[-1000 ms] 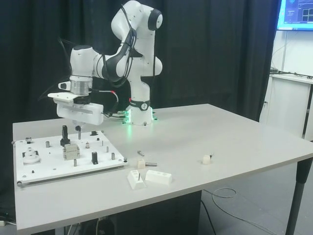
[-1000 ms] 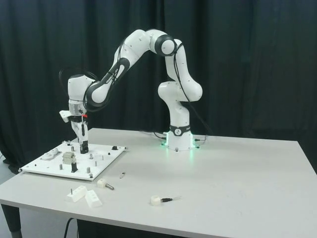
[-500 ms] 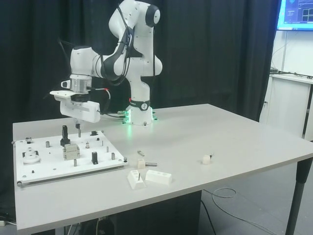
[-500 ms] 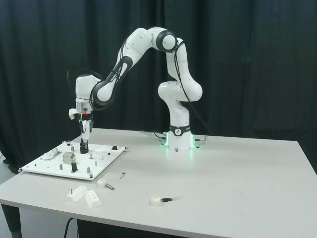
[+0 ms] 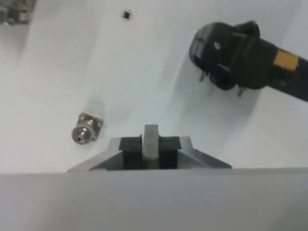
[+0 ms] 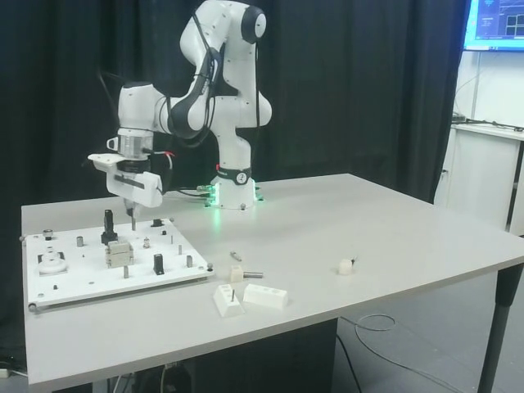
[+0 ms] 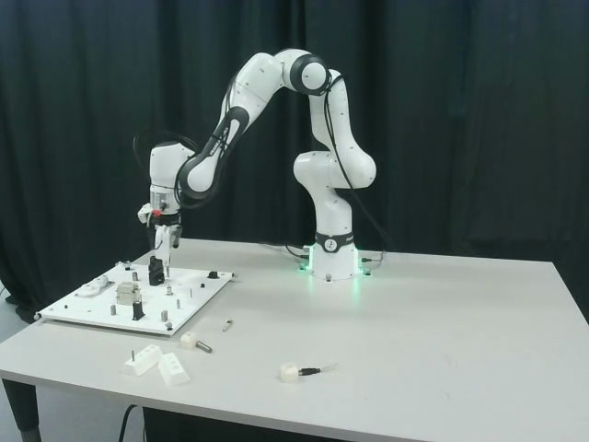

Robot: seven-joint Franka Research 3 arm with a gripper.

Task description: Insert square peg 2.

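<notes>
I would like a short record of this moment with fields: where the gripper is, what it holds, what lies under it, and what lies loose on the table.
gripper position: the gripper hangs above the far part of the white board
held item: a thin grey peg, upright between the fingers
under the gripper: bare board surface, with a black plug-like part and a small metal connector nearby
peg state: not yet inserted
loose on the table: two white blocks and a small white piece, off the board
</notes>
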